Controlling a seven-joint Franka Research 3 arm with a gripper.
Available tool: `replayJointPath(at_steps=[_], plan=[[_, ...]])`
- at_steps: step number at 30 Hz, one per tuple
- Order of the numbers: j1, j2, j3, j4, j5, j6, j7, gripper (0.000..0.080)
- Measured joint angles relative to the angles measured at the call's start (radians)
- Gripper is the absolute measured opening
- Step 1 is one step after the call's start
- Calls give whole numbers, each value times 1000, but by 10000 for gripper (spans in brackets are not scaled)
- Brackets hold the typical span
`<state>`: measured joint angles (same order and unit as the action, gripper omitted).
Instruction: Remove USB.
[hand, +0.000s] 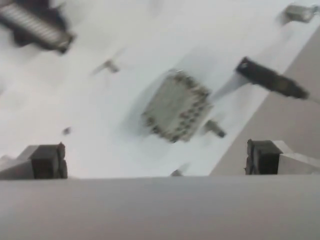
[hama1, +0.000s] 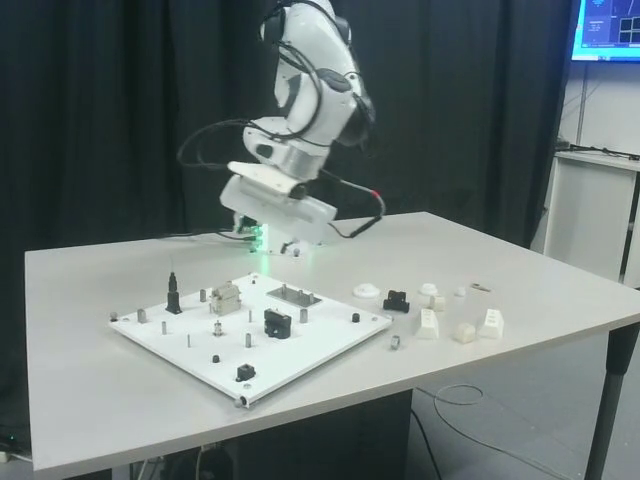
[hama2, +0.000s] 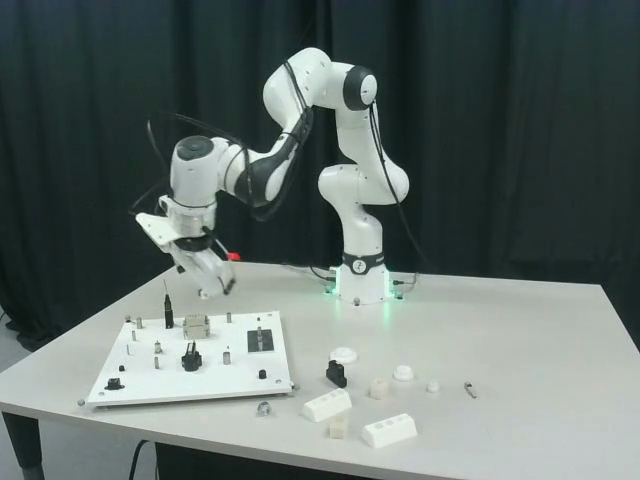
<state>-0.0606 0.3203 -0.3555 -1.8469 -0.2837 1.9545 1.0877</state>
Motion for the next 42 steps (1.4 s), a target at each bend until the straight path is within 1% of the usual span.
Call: replayJointPath(at_steps=[5, 9, 12, 18, 24, 32, 36, 42], plan=[[-5, -4, -53, -9, 3, 33, -34, 800], [-20, -8, -83, -15, 9, 59, -36, 800], [-33, -13, -105, -22, 22, 81, -32, 800], [-48, -35, -154, -54, 51, 142, -20, 800], [-49, -66, -208, -97, 92, 191, -1, 800], [-49, -120, -272, -165, 178, 266, 2, 800], [-49, -149, -298, -207, 202, 304, -4, 800], [-49, -190, -327, -269, 224, 366, -24, 800]])
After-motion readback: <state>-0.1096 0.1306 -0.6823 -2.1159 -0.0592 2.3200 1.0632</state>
